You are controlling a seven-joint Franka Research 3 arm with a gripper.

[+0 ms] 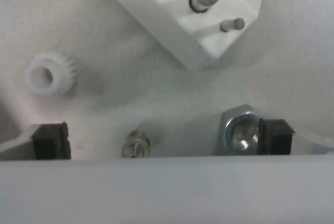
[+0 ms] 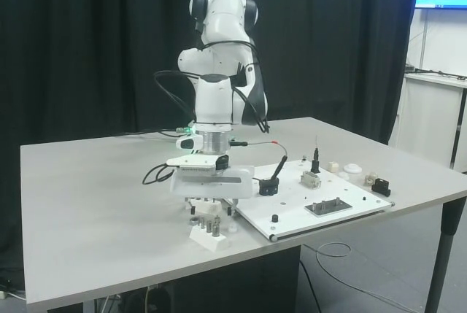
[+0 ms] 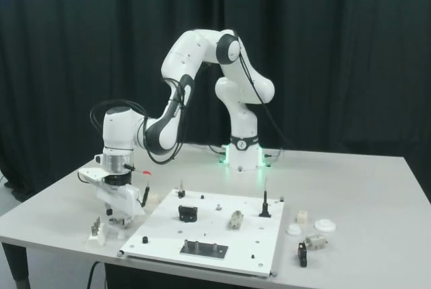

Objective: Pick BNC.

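Note:
In the wrist view the BNC (image 1: 135,144), a small grey metal connector, stands on the grey table between my fingers. My gripper (image 1: 163,139) is open, its black pads wide apart on either side of the connector and touching nothing. One fingertip (image 1: 50,140) stands well off the BNC, and the other fingertip (image 1: 276,136) sits right beside a grey hex nut (image 1: 239,129). From the room views the gripper (image 2: 208,207) (image 3: 120,218) hangs low over the table near its front edge, beside the white board.
A white gear (image 1: 49,73) lies close by on the table. A white block with metal pegs (image 1: 193,10) (image 2: 208,234) (image 3: 97,233) stands just past the gripper. The white board (image 2: 314,203) (image 3: 209,232) carries several small parts, and more lie beyond it.

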